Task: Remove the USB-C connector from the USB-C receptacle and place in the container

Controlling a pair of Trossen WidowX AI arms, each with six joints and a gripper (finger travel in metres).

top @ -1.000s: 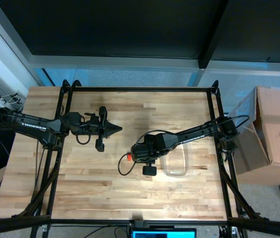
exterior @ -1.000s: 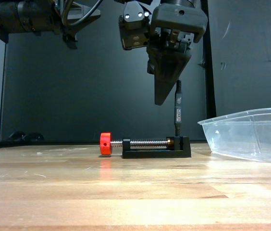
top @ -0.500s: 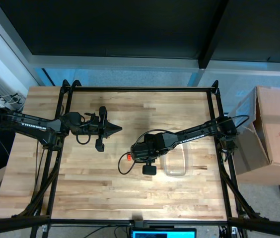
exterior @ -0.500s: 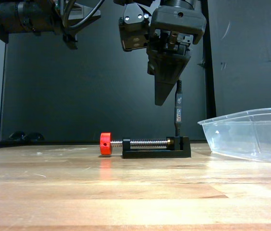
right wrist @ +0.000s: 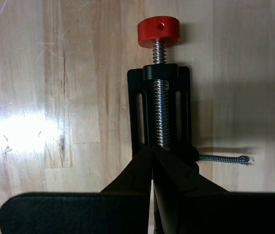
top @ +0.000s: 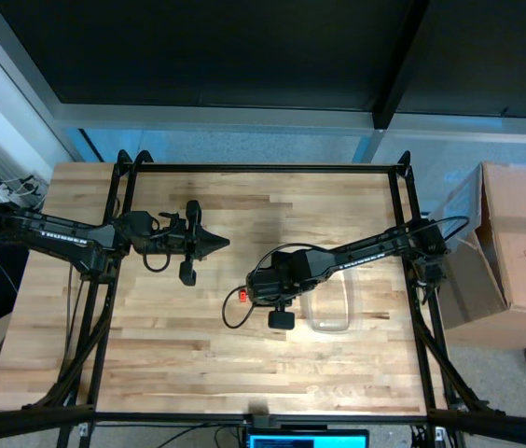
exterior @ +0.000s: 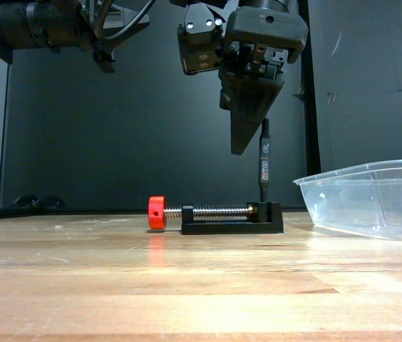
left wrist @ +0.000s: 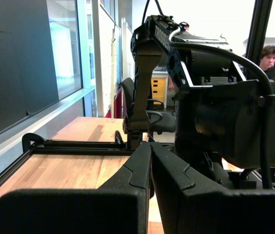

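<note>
Right gripper (exterior: 240, 147): jaws pinched flat together into a black wedge, nothing between them, point aimed down above the clamp (exterior: 233, 218). Just beside that point stands the plug (exterior: 264, 165), a slim black stick, upright, its foot seated in the clamp's end away from the knob (exterior: 157, 212), and neither arm has hold of it. Its grey braided cord (right wrist: 224, 159) ends in a frayed tip. The clamp is a black slotted frame with a shiny threaded screw (right wrist: 161, 112) and a round red knob, flat on the pale wooden worktop (exterior: 187, 285). Off to the right sits the tub (exterior: 372, 196), clear plastic with rounded corners. Left gripper (top: 224, 243) hangs high over the worktop's left half, well apart, its jaws likewise closed on nothing.
</note>
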